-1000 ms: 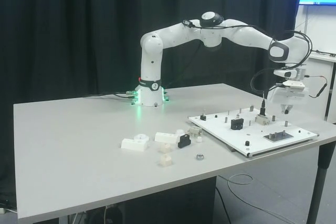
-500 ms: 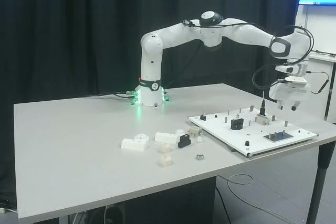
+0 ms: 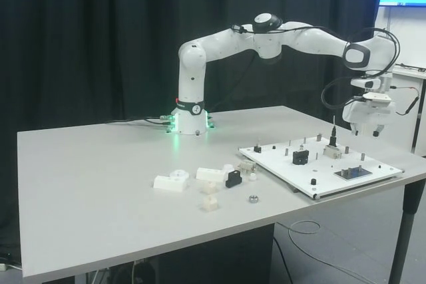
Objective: Remove round peg 3.
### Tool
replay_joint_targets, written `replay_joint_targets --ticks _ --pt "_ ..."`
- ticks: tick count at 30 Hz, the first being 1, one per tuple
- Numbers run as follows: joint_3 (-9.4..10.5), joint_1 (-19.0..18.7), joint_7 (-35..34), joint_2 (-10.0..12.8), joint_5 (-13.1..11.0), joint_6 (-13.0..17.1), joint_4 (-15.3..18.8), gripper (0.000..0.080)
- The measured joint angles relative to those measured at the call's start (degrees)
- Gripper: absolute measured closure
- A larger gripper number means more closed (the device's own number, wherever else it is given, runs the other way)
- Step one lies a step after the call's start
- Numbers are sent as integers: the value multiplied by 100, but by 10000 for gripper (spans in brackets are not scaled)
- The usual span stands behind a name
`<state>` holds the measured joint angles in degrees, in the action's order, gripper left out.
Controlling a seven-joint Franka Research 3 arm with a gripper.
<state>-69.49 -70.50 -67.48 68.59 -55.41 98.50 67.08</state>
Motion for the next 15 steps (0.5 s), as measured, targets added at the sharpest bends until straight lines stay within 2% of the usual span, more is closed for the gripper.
replay_joint_targets --ticks 3,4,15 --pt "0 23 0 0 0 -13 -24 28" --pt "0 29 0 0 0 -17 -29 4" --pt "0 46 0 0 -4 -24 -33 3"
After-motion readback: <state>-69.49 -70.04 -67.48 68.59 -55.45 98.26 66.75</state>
